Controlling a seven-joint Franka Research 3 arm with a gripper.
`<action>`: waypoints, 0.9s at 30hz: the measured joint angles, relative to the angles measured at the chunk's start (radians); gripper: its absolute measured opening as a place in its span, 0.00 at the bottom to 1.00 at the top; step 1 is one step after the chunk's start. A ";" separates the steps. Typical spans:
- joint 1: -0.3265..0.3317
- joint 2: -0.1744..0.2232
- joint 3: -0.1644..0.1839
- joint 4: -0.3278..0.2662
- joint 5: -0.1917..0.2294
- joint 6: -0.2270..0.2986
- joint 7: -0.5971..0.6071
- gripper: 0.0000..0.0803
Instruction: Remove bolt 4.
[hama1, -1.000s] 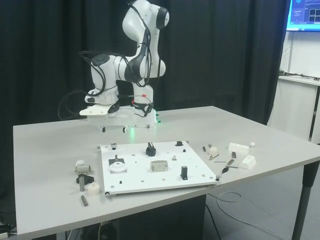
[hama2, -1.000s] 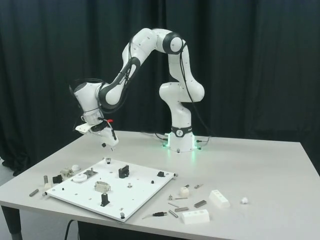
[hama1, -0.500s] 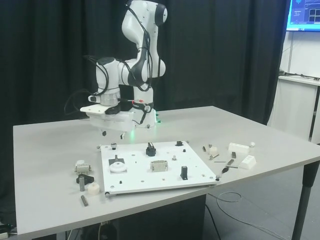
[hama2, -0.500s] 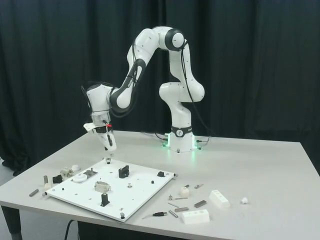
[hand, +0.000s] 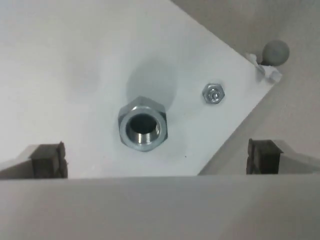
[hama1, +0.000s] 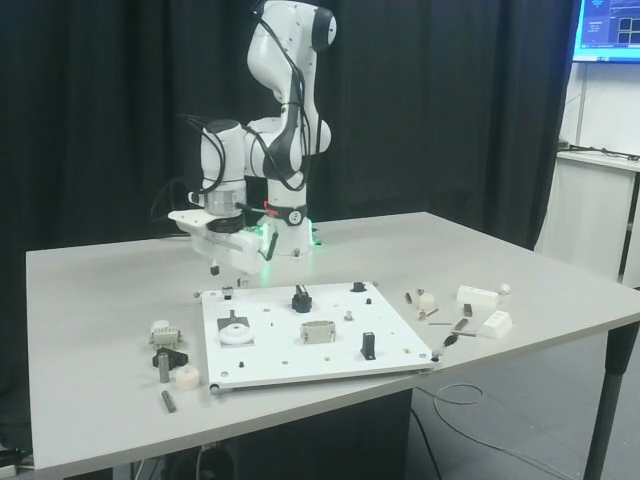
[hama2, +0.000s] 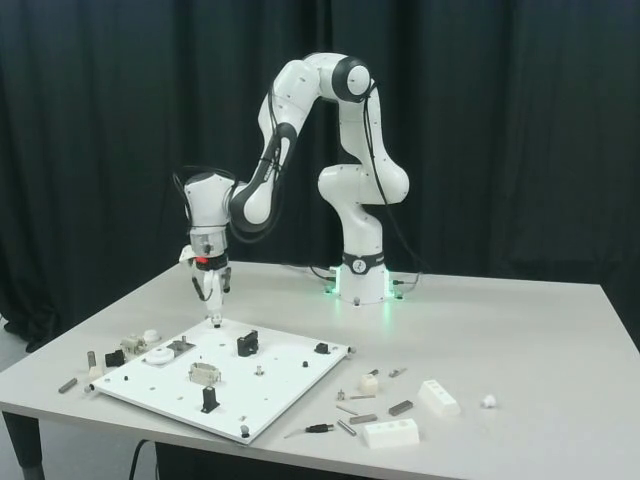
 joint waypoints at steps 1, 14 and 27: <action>0.000 0.000 0.001 -0.002 0.001 0.008 0.015 1.00; 0.000 0.011 0.012 -0.020 0.028 0.081 0.105 1.00; 0.000 0.054 0.027 -0.022 0.109 0.136 0.111 1.00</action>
